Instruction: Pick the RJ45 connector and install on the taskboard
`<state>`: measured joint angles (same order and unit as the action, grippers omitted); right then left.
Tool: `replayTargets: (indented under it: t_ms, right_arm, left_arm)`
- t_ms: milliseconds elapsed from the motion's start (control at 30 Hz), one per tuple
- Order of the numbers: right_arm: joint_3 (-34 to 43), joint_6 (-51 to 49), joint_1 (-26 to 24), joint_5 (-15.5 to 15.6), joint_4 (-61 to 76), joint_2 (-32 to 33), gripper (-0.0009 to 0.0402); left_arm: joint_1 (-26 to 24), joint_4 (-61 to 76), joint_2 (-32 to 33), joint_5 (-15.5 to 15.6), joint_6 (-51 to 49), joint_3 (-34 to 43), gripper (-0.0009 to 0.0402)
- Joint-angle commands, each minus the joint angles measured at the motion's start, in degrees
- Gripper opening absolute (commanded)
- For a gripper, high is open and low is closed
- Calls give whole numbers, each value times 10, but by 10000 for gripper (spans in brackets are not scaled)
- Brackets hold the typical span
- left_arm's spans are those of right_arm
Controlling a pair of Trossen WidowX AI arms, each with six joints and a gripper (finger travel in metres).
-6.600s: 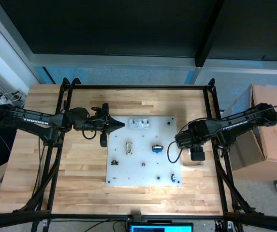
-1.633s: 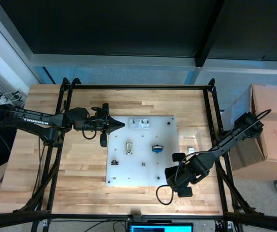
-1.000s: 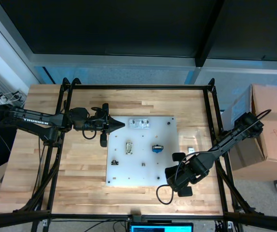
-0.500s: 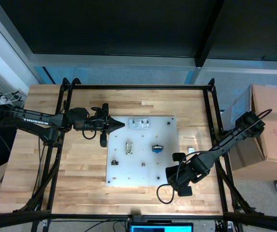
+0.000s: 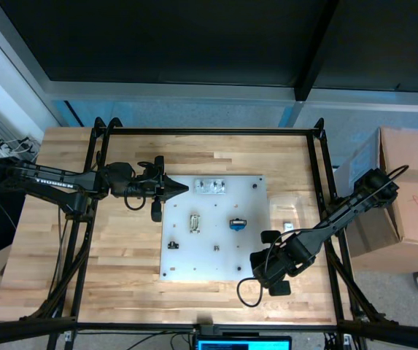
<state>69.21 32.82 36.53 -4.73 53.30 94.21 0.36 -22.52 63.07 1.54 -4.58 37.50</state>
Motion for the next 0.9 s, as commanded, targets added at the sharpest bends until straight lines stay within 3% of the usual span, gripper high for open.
replayTargets:
  t_ms: [33, 467, 733, 900]
  right_arm:
    - [9, 0, 0, -2, -3, -8, 90]
    - [16, 2, 0, -3, 36, -70, 161]
    - [15, -2, -2, -4, 42, -83, 169]
    - [3, -7, -27, -45, 40, -137, 157]
  left_arm:
    - [0, 0, 0, 0, 0, 0, 1]
    - [0, 0, 0, 0, 0, 0, 1]
    - [0, 0, 0, 0, 0, 0, 1]
    - [0, 0, 0, 0, 0, 0, 1]
